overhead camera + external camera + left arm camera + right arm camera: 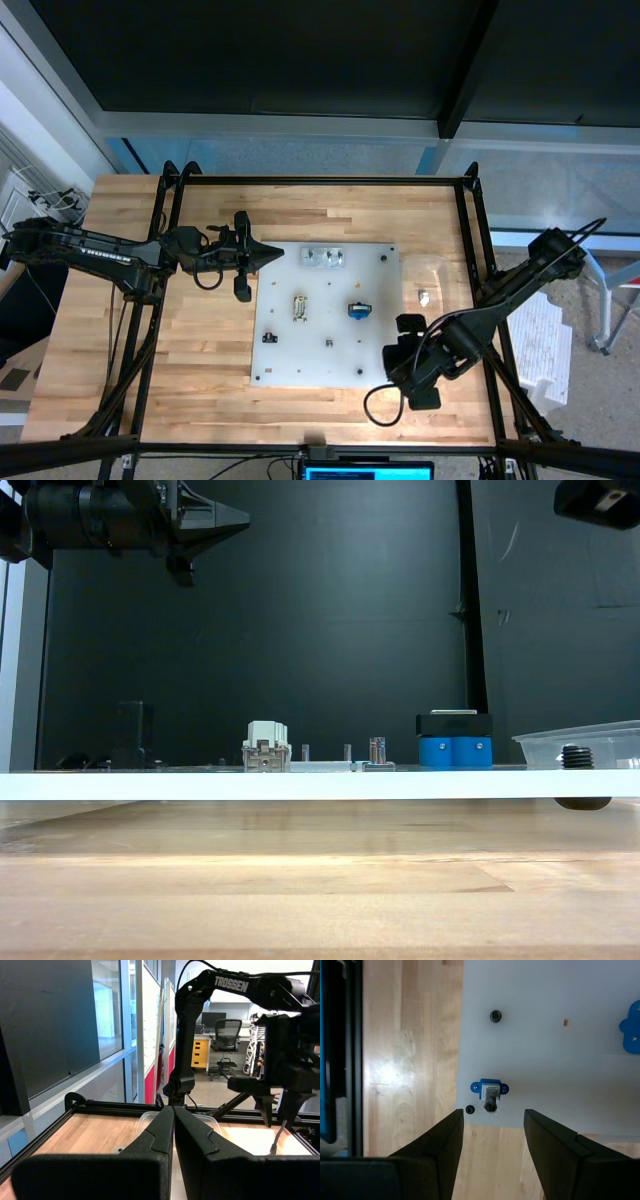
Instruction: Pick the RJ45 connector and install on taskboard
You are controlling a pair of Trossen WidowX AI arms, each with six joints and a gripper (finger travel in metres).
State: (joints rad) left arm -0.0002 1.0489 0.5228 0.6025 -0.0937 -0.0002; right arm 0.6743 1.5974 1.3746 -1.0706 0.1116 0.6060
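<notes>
Two grippers were pictured over the flat white task board (330,345). The left gripper (278,255), fingers together, was parked at its left edge. The right gripper (492,1111), fingers apart, was centred above the small blue jack (490,1088). Whether the grey-booted RJ45 connector was seated there could not be told.

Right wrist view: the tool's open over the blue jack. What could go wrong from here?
1. The right tool hangs open over the blue jack. The grey piece in it may be only partly seated, and no view settles that.
2. What looks like the grey cable rises beside that tool, so lifting off could snag it and tug the piece out.
The left tool, shut at the white board's far left edge, adds no risk.
</notes>
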